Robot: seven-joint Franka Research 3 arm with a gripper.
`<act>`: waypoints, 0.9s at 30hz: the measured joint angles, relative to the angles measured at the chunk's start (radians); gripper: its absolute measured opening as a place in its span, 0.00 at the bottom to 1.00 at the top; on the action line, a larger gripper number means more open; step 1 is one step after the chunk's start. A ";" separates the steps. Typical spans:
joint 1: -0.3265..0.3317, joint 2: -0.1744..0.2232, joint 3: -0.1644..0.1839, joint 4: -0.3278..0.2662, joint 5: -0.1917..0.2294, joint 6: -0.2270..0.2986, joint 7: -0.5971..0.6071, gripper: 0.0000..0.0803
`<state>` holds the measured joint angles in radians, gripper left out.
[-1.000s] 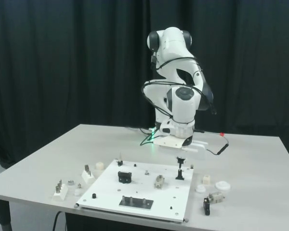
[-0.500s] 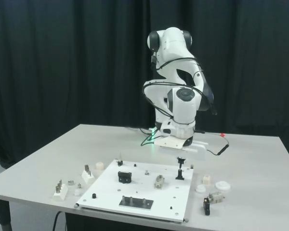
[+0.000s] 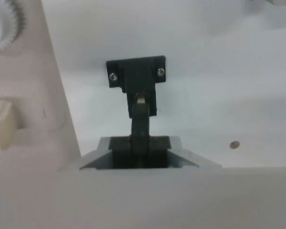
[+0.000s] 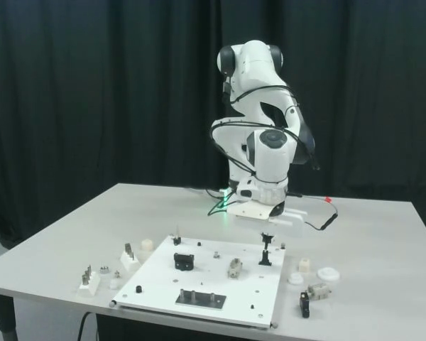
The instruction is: Insert USB.
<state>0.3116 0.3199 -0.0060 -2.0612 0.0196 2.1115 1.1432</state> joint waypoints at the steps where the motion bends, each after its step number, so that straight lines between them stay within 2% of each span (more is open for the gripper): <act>1: 0.000 0.000 0.000 -0.001 0.000 0.003 0.000 0.09; 7: -0.001 0.000 -0.003 -0.006 0.000 0.019 0.000 0.09; 27: -0.001 -0.004 -0.003 -0.013 0.000 0.019 -0.005 0.09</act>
<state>0.3105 0.3162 -0.0087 -2.0741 0.0196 2.1305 1.1386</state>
